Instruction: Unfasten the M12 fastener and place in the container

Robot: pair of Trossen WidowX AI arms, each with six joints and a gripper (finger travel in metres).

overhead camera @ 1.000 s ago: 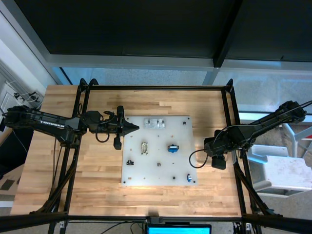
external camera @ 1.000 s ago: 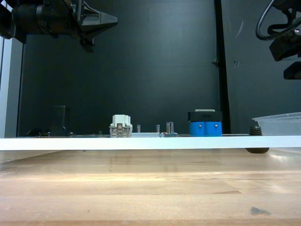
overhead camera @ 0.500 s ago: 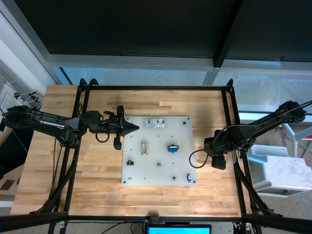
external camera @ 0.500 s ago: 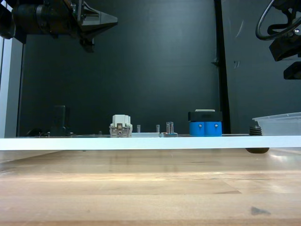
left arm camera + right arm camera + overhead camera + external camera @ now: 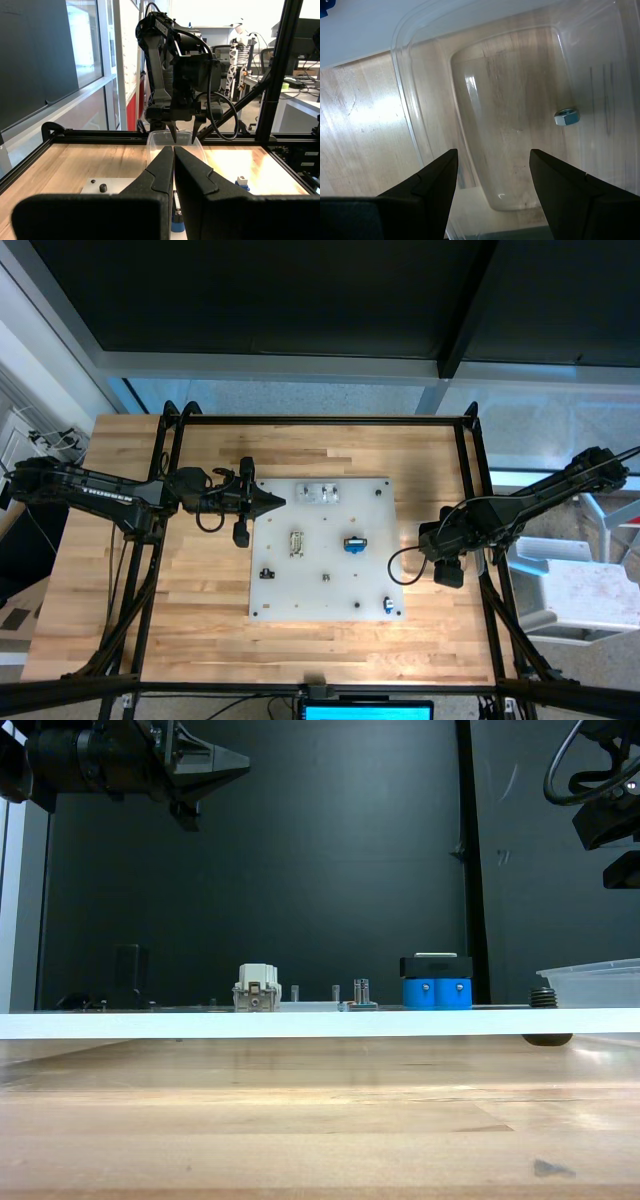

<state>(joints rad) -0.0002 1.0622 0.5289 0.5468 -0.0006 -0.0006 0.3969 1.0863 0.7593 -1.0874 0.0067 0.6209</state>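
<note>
M12 fastener [image 5: 566, 117]: silver, in container [image 5: 520, 70]; R tool [image 5: 492, 152] above, L tool [image 5: 278, 502] aloft.

The low view crops the tray [image 5: 597, 982] and the right gripper [image 5: 492, 156] above it. From overhead that gripper covers the tray, and the nut [image 5: 566, 117] beneath its tips is too small to find. The left gripper [image 5: 174, 148], over the board's [image 5: 310, 585] left edge, blocks part of the tray with its pressed-together fingers.

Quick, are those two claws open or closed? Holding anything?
Left gripper: jaws shut, empty, above the white square board's left edge.
Right gripper: jaws open, empty, above the shallow clear plastic tray holding a small silver nut.
</note>
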